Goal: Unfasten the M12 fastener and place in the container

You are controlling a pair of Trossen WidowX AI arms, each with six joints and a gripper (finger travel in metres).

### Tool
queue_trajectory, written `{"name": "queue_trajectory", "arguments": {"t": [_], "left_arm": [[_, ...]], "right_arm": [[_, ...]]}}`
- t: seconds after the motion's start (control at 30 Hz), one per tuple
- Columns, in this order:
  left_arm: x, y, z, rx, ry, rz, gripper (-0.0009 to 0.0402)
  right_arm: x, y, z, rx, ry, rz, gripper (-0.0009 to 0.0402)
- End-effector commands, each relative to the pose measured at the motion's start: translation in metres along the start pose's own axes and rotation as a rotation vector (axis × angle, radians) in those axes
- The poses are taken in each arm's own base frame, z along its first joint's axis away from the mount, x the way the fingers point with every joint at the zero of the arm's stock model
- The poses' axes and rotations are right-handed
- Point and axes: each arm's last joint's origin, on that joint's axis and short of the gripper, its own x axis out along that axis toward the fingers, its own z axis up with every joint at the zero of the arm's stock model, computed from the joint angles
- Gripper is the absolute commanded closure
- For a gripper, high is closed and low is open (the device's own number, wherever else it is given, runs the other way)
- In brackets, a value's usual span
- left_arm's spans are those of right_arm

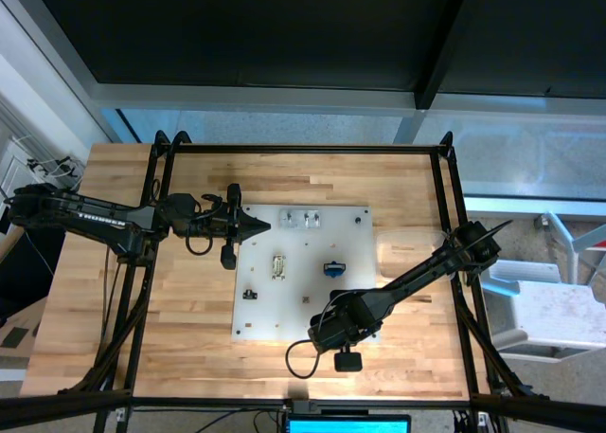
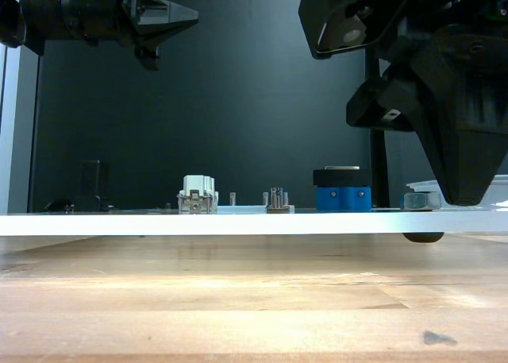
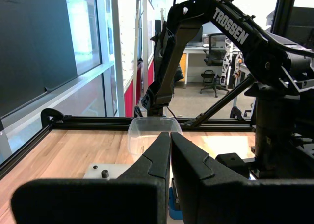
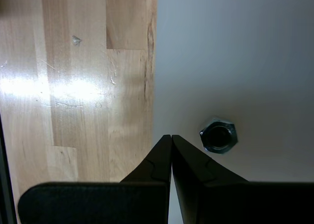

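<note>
Right gripper (image 4: 171, 136) hangs point-down over the white board's near right edge. From my desk I see its two fingers pressed together, with nothing caught between them. In the low view its tip (image 2: 464, 198) comes down almost to the board's surface.

From there I work down in size. The wooden table (image 1: 189, 348) carries the board (image 1: 284, 300) at its middle. The left gripper (image 1: 265, 226) is held high over the board's far left part, and I see its fingers closed on each other too, gripping nothing.

The container (image 1: 402, 248) rests on the table just off the board's right edge, towards the far end. I see nothing inside it from above.

A blue block (image 1: 333, 268) stands on the board a little right of its middle.

The nut (image 4: 219, 135) sits on the board close to that near right edge, outside the closed fingers and not touching them. It lies flat against the board with a dark centre showing through its hole. I cannot tell whether it is on its stud or lying loose.
</note>
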Motion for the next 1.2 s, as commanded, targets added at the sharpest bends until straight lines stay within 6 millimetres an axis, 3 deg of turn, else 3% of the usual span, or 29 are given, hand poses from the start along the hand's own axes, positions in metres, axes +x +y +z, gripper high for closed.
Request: {"name": "queue_trajectory", "arguments": {"t": [0.03, 0.8, 0.97, 1.2], "left_arm": [[0.0, 0.0, 0.0, 0.0, 0.0, 0.0, 0.0393], [0.0, 0.0, 0.0, 0.0, 0.0, 0.0, 0.0393], [0.0, 0.0, 0.0, 0.0, 0.0, 0.0, 0.0393], [0.0, 0.0, 0.0, 0.0, -0.002, 0.0, 0.0393]], "right_arm": [[-0.001, -0.001, 0.0, 0.001, -0.001, -0.018, 0.0393], [-0.007, -0.008, -0.006, 0.016, -0.005, -0.168, 0.0393], [-0.026, -0.02, -0.01, 0.236, -0.151, -0.514, 0.0393], [-0.029, -0.016, -0.011, 0.203, -0.068, -0.389, 0.0393]]}}
